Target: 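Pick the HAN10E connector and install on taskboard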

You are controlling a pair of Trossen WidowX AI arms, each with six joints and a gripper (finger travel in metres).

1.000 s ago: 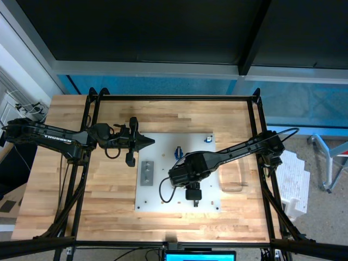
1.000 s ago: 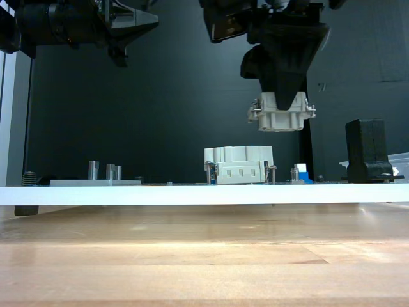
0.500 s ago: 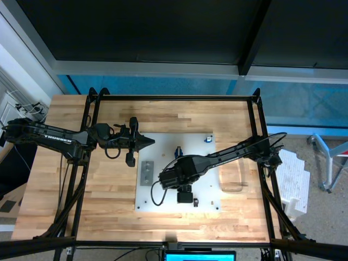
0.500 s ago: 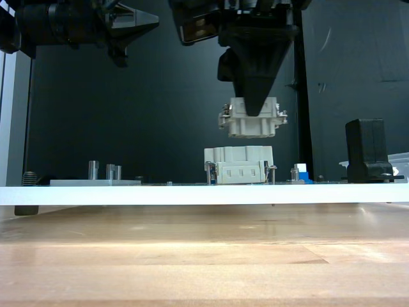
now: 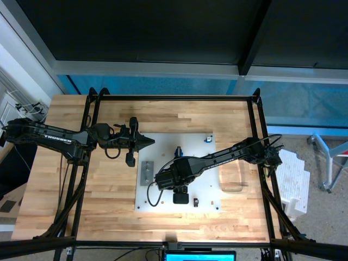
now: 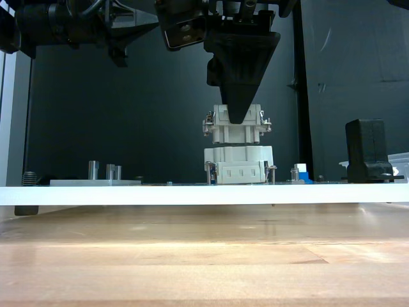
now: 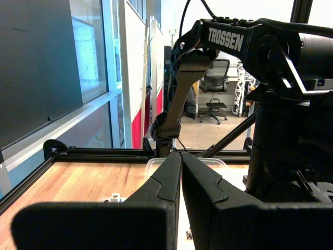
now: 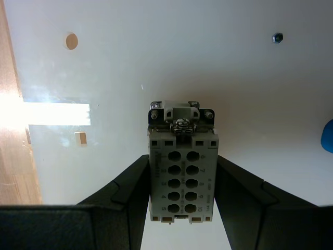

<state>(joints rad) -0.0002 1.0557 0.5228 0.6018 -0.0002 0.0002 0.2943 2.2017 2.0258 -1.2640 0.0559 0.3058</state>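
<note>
Two arms are above the table. The right gripper (image 6: 238, 118) points down over the middle of the taskboard (image 6: 128, 194), and its fingers (image 8: 125, 192) are clamped on the long sides of the connector (image 8: 182, 172). The connector hangs straight over a beige housing (image 6: 238, 165) fixed on the board, with their edges lined up. Its underside is at the housing's top, but I cannot tell if they touch. The left gripper (image 5: 149, 141) is high at the board's far left corner, well apart, its fingers pressed together with nothing between them. One grey block (image 5: 147, 173) stands on the board, left of the housing.
</note>
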